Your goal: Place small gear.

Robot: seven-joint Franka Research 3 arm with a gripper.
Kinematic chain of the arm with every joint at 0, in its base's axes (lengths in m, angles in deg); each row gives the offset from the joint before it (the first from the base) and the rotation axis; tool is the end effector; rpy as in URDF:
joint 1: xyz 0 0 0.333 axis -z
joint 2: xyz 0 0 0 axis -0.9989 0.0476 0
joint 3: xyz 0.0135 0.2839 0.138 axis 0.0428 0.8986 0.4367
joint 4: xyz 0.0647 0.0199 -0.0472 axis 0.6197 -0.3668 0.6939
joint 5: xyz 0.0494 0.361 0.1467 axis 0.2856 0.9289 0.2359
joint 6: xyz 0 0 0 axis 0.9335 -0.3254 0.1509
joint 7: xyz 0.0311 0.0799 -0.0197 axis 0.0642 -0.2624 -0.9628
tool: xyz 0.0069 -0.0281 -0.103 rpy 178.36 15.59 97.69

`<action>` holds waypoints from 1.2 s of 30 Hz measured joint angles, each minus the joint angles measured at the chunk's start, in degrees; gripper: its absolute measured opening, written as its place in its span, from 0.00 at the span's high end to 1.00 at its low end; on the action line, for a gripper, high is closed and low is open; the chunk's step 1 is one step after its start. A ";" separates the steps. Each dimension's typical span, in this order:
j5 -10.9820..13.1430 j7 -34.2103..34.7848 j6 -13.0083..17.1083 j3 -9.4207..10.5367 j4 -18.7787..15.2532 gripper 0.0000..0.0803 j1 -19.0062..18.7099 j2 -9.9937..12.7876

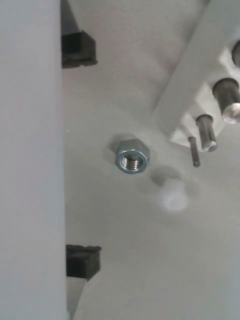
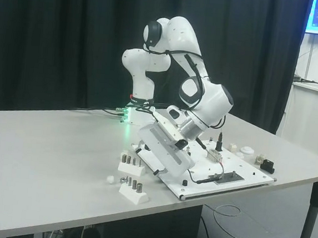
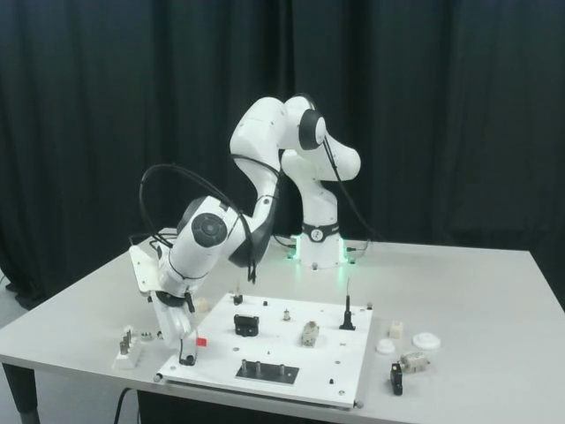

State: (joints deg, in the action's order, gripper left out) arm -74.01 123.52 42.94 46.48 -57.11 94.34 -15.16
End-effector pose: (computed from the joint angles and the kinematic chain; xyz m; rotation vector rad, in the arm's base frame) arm 0.6963 -0.1735 0.2180 1.7453 -1.7116 0.2654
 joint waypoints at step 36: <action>0.70 0.86 -1.96 0.79 3.09 0.00 0.73 0.44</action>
